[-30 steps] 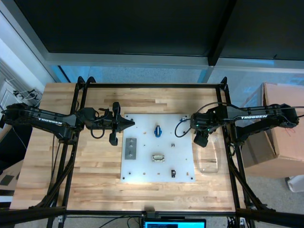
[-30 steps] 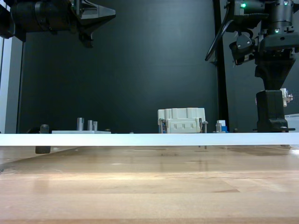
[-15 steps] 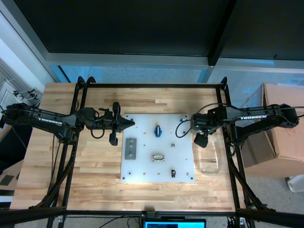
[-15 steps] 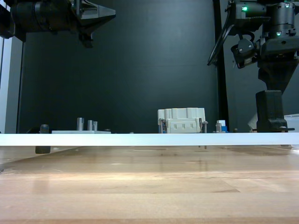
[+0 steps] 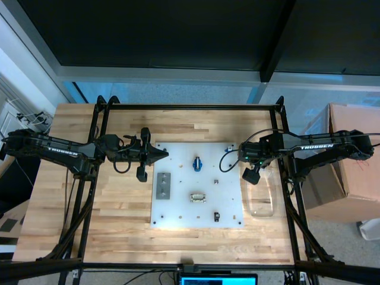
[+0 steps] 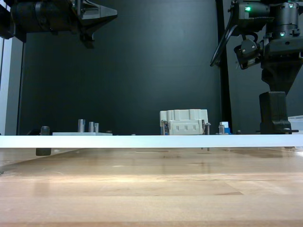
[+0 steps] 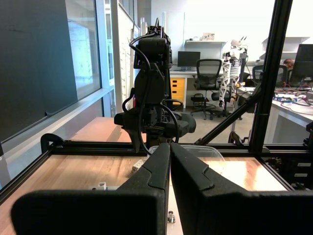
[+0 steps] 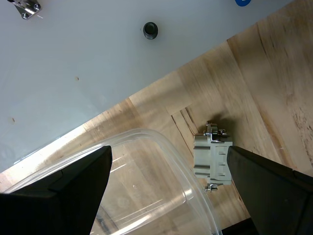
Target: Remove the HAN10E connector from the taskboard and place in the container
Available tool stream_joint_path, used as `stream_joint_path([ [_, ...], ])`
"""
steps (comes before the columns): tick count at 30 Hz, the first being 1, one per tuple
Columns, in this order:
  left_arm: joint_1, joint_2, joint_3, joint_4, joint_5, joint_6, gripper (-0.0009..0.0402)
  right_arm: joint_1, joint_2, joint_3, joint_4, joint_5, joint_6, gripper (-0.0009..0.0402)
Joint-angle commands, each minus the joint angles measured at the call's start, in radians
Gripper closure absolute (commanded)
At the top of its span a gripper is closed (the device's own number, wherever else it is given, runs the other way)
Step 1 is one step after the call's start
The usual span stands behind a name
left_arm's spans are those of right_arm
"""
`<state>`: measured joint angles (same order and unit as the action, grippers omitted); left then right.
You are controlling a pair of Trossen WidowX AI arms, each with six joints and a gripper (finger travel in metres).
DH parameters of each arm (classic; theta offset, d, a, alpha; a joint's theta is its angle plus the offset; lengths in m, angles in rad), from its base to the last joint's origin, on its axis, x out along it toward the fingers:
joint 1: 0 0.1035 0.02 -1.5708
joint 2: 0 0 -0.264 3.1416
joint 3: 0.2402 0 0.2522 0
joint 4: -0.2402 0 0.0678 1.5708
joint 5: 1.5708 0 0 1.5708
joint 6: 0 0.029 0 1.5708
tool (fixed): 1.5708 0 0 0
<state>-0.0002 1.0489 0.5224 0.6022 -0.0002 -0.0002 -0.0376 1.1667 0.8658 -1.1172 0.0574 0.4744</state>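
A beige HAN10E connector (image 8: 212,156) lies free on the wood, just outside the clear container's rim (image 8: 146,133). My right gripper (image 8: 169,152) hangs above it, open, with one finger on either side and nothing held. From above, the right gripper (image 5: 250,176) is over the far end of the container (image 5: 262,202), by the board's right edge. A beige connector block (image 5: 198,197) (image 6: 183,122) also sits upright on the white taskboard (image 5: 178,214). My left gripper (image 5: 162,153) (image 7: 169,164) is shut and empty, raised above the board's left far corner.
The board carries a grey block (image 5: 162,185), a blue knob (image 5: 197,164) and small black fittings (image 5: 217,216). A black frame (image 5: 190,107) runs round the table. A cardboard box (image 5: 356,160) stands off the table to the right.
The right gripper's head has turned a little above the container's far end, and its jaws now stand apart. The left arm has not moved.
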Motion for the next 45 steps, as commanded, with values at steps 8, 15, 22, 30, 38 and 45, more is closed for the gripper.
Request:
stream_joint_path([
  [8,0.000,0.000,0.000,0.000,0.000,0.000,0.0393,-0.126,0.003,0.000,-0.034,0.003,-0.045,0.0073],
  [15,0.000,0.000,0.000,0.000,0.000,0.000,0.0393,-0.299,0.024,-0.027,-0.051,0.003,-0.042,0.0073],
  [22,0.000,0.000,0.000,0.000,0.000,0.000,0.0393,-0.318,0.038,-0.111,-0.042,0.000,-0.038,0.0073],
  [30,0.000,0.000,0.000,0.000,0.000,0.000,0.0393,-0.297,0.039,-0.169,-0.014,-0.038,-0.103,0.0073],
  [38,0.000,0.000,0.000,0.000,0.000,0.000,0.0393,-0.269,0.040,-0.179,0.043,-0.058,-0.164,0.0073],
  [45,0.000,0.000,0.000,0.000,0.000,0.000,0.0393,-0.266,0.081,-0.187,0.047,-0.055,-0.166,0.0073],
])
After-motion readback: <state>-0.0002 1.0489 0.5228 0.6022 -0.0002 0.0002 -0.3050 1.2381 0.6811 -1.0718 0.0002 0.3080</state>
